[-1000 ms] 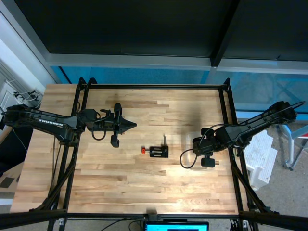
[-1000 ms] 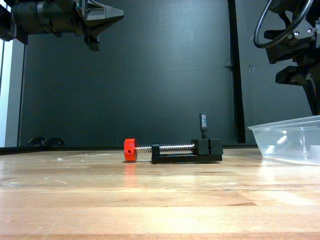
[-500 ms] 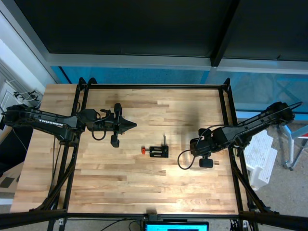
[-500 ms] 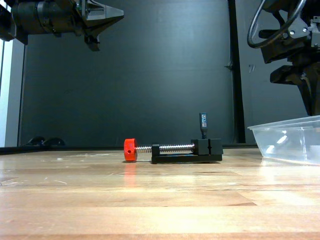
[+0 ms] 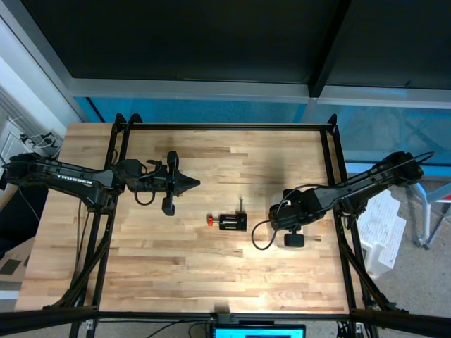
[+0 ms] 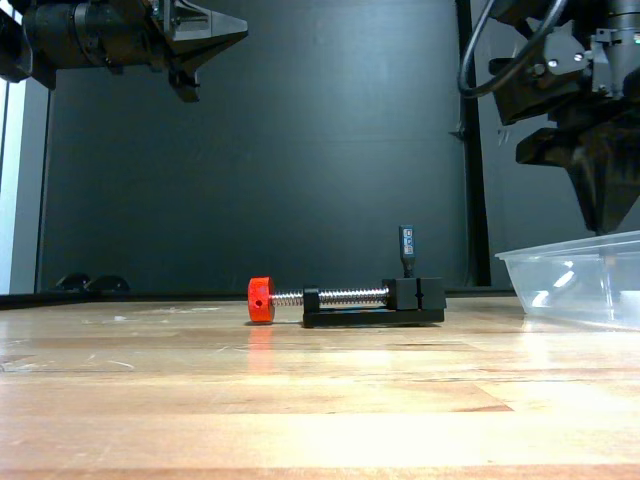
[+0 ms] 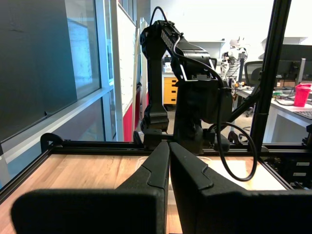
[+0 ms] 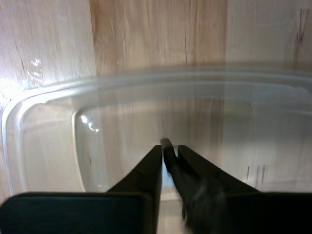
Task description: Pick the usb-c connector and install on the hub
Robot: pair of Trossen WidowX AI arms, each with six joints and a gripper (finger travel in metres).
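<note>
The left pincer [image 5: 194,184] is held high above the counter [image 5: 176,267] on its left side, pointed inward, well apart from everything on the wood. In the left wrist view its fingers [image 7: 155,168] are seen pressed together, with nothing between them, so it is clenched on nothing.

The right pincer [image 6: 603,228] is hung point-down over the clear plastic tray [image 6: 560,285], its tips just above the tray's rim in the low view. In the right wrist view the right pincer is clenched around a tiny piece, taken to be the usb-c connector [image 8: 166,145], of which only a small blurred tip is seen between the fingertips. The tray's floor and rounded rim [image 8: 146,78] are seen beneath it.

The hub [image 5: 231,222] is laid flat near the middle of the counter, well apart from both pincers and to the left of the tray. Its red-orange knob [image 6: 260,299] is turned toward the left arm's side, joined to the black block by a silvery threaded screw [image 6: 345,296]. A thin grey stem [image 6: 405,245] is stood upright from the block's right end
</note>
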